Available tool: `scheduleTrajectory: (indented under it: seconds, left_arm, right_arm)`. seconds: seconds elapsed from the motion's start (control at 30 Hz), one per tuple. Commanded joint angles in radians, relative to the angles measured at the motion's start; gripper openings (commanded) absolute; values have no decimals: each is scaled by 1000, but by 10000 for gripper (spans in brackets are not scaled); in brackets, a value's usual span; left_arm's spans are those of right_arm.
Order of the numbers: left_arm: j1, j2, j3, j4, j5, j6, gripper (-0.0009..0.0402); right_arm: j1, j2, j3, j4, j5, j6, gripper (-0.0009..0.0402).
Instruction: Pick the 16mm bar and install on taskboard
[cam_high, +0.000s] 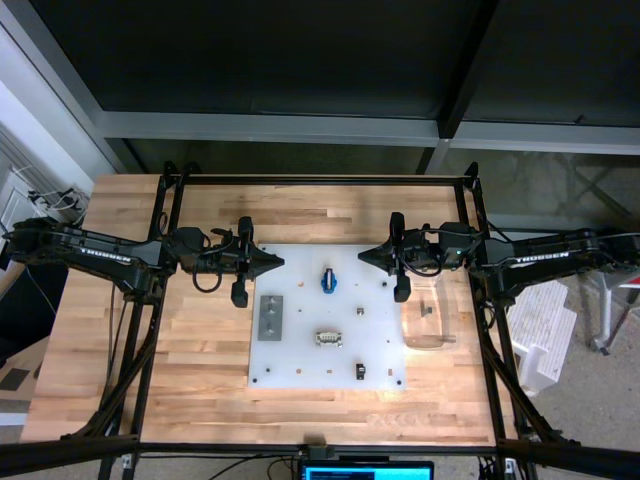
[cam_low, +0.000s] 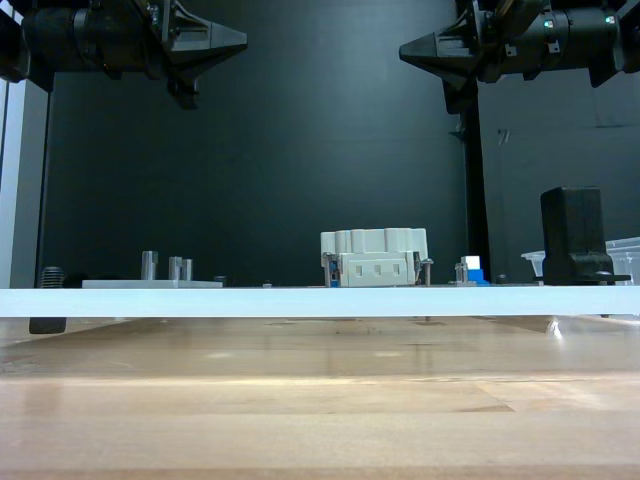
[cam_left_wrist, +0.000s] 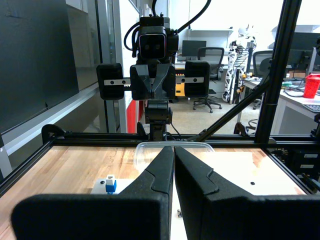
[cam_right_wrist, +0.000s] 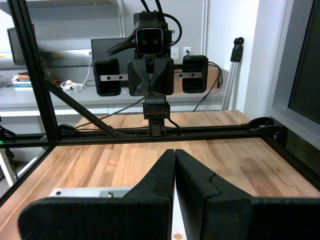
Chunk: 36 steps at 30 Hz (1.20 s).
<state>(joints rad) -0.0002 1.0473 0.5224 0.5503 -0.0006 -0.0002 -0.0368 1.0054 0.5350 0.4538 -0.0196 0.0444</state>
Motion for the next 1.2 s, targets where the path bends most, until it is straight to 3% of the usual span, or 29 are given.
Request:
scheduleTrajectory:
  seconds: [0.03,0.87,1.2]
  left_arm:
    - [0,0,0,0,0,0,0]
    - [0,0,0,0,0,0,0]
    - [0,0,0,0,0,0,0]
  right_arm:
    - [0,0,0,0,0,0,0]
    - [2,-13,2,-27,1,13,0]
    - [34,-48,210,-623,0,27,0]
